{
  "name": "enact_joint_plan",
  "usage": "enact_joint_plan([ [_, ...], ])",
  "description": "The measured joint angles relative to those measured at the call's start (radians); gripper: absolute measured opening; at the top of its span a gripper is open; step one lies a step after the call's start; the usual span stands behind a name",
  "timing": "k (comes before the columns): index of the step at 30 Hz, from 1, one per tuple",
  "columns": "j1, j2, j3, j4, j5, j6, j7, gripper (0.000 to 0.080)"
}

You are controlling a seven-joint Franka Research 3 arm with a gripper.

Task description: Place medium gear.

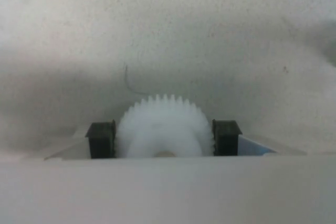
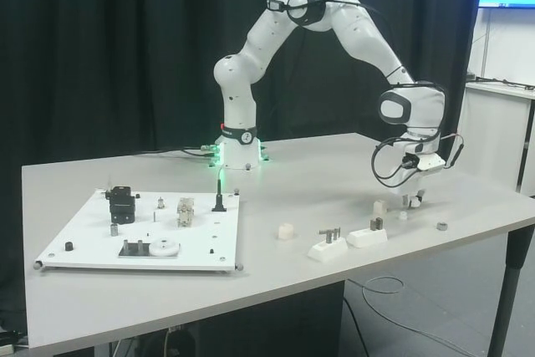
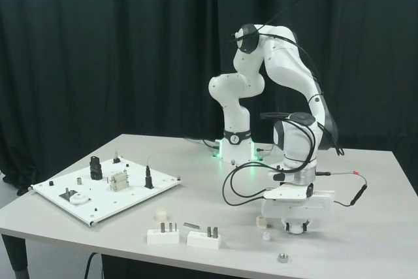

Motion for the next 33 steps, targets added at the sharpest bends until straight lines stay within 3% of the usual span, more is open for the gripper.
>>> enact_joint_plan([
  [15,0.000,0.008,0.006,0.003,0.000,0.014,0.017,0.0434],
  [16,0.000,0.008,0.005,0.005,0.000,0.014,0.017,0.0674],
  [24,-0.001,-0.011,-0.002,0.025,0.000,-0.029,0.017,0.0674],
  [25,-0.001,-0.016,-0.004,0.028,0.000,-0.040,0.017,0.0793],
  [33,-0.001,-0.068,-0.024,0.040,-0.006,-0.131,0.020,0.0799],
])
